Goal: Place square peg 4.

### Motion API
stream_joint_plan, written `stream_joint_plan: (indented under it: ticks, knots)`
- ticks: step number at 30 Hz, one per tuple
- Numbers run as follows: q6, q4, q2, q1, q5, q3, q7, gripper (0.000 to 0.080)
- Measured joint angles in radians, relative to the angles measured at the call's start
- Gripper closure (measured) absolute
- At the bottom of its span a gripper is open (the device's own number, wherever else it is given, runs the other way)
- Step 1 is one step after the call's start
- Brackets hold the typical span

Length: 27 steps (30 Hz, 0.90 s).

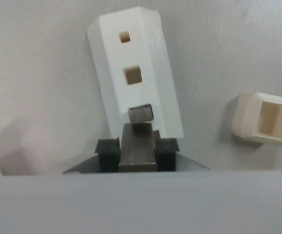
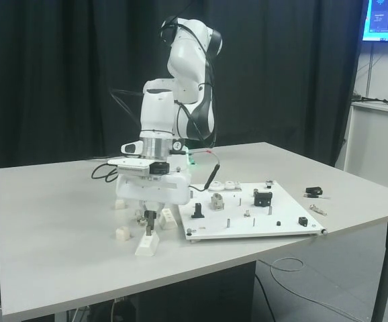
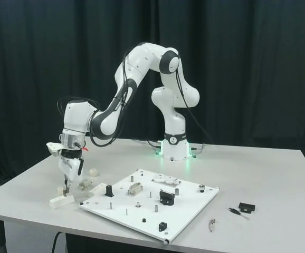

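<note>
Two fingers (image 1: 107,148) clamp one square peg (image 1: 141,114) over one white block (image 1: 136,68).

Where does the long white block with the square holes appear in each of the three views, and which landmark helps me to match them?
Wrist view: the block fills the upper middle, beyond the fingers that hold the peg.
First room view: the block lies low, left of centre, near the table's front edge, under the gripper.
Second room view: the block lies far left, below the gripper.
Shared landmark: the gripper above the block.
</note>
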Motion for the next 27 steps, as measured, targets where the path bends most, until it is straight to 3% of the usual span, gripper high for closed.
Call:
stream_joint_plan:
  ticks: [12, 27]
  knots:
    - [-0.001, 0.016, 0.029, -0.005, 0.039, 0.0, 0.0, 0.0649]
    - [-0.027, 0.033, 0.036, -0.015, 0.04, 0.0, -0.006, 0.0649]
